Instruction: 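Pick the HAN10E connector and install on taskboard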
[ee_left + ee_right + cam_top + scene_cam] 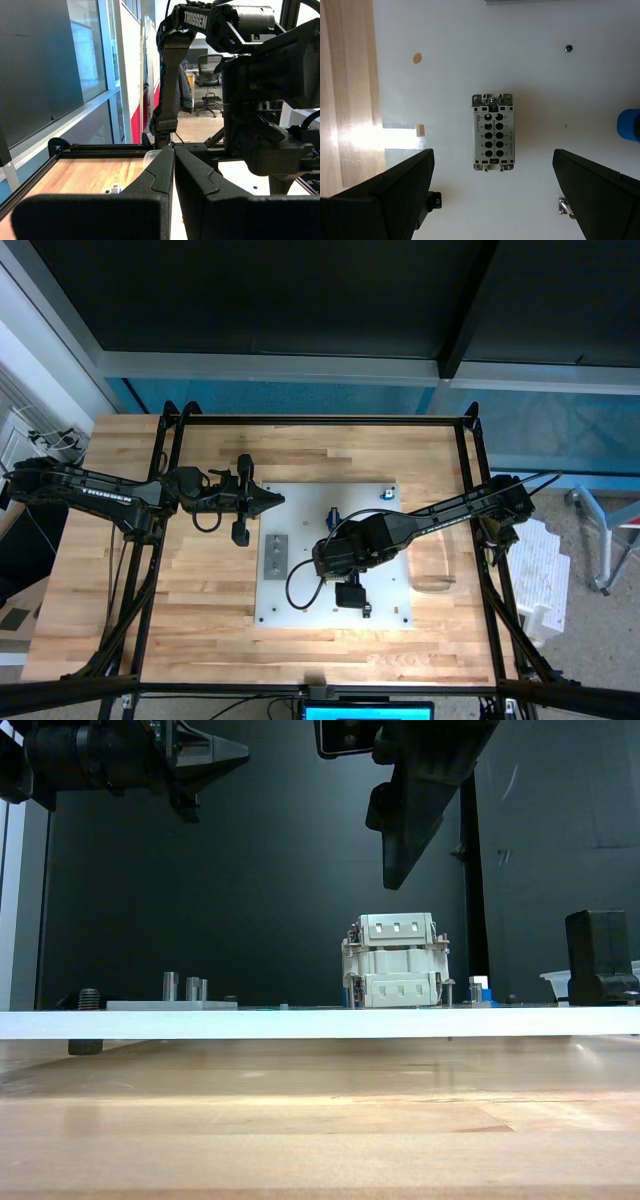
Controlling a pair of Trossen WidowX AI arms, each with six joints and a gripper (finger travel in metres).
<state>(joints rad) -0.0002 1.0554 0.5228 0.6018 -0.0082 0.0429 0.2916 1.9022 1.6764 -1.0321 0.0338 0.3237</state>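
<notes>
HAN10E connector (395, 960) looks seated on taskboard (290, 605), high-view centre; right gripper (493, 155) above it, jaws wide, empty. Left gripper (276, 500) centre-left, closed, empty. Next: straight lift clear, check seating

Left gripper (270, 500) raised, horizontal, fingers together; right gripper (332, 558) pointing down, fingers spread.

High view: above the near edge of the surface (120, 600), looking down and away over the taskboard (300, 605). Low view: level with the board, close. Left wrist view: along the closed left tool (173, 150), high over the board's far left corner. Right wrist view: straight down through the spread right tool (493, 151) onto the HAN10E connector (492, 132), shared with the low view
</notes>
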